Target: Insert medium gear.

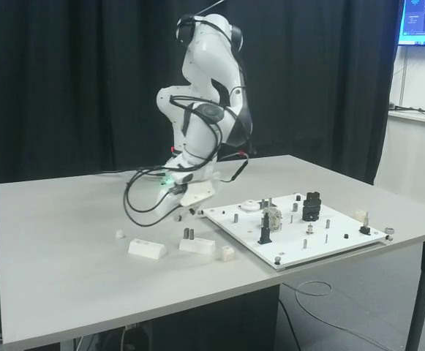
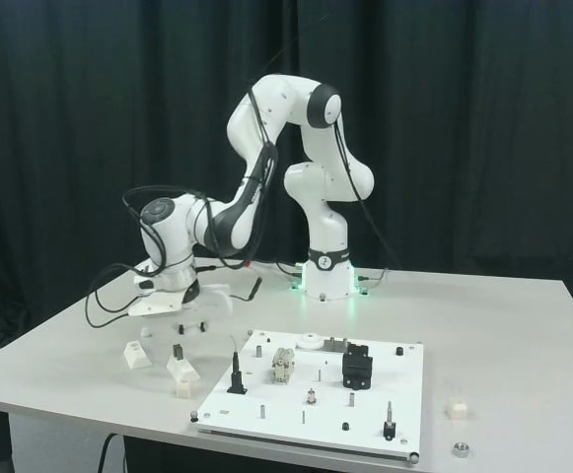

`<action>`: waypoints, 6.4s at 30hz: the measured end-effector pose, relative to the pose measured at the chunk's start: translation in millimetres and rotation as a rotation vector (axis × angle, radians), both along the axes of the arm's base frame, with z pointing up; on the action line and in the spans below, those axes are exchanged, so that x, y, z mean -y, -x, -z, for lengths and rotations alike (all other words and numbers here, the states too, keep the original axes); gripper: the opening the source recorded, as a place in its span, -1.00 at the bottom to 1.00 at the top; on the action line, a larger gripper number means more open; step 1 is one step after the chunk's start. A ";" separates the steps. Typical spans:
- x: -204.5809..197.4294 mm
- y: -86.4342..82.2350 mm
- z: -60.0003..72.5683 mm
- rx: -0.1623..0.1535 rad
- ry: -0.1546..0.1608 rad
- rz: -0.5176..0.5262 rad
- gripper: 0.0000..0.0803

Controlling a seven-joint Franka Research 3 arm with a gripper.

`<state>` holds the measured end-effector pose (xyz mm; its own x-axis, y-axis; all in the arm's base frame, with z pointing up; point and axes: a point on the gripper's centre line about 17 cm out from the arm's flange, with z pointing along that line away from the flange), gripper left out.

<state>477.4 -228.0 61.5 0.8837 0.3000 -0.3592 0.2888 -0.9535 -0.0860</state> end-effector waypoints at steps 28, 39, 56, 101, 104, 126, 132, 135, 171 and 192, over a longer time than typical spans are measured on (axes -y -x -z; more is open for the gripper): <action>-194.0 17.4 -23.1 0.047 -0.022 -0.186 -0.01; -248.3 32.3 -18.3 0.108 0.012 -0.329 -0.01; -278.9 49.7 -18.2 0.127 0.002 -0.482 -0.01; -303.1 65.2 -5.3 0.075 0.062 -0.660 -0.01; -304.3 65.7 -2.8 0.073 0.064 -0.667 -0.01; -309.4 69.3 12.4 0.052 0.066 -0.697 -0.01; -310.1 68.1 12.1 0.053 0.067 -0.699 -0.01; -310.8 68.0 12.1 0.053 0.067 -0.700 -0.01; -303.1 51.9 12.6 0.066 0.062 -0.707 -0.01; -306.5 57.8 14.7 0.051 0.059 -0.709 -0.01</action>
